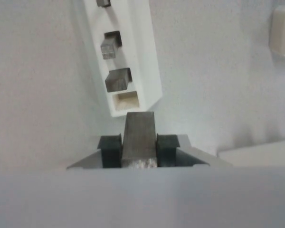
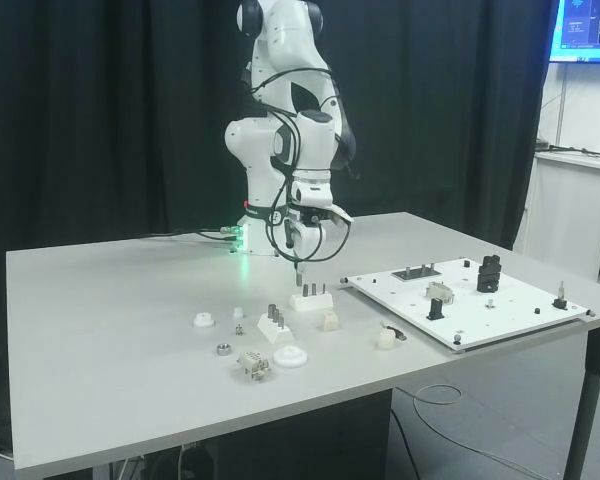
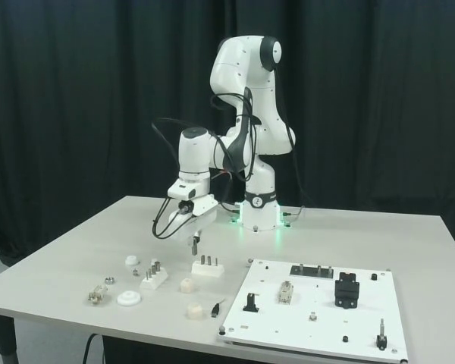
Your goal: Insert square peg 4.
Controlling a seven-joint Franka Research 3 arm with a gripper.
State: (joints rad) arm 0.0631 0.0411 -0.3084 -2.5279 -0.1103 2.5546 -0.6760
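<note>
Above the white peg block, just short of its one empty square socket: gripper clamped on the grey square peg, black pads flat against opposite faces. Looks metal, so likely stiff, fairly heavy, smooth. Best gripped high on the flats, leaving the tip free to enter.
</note>
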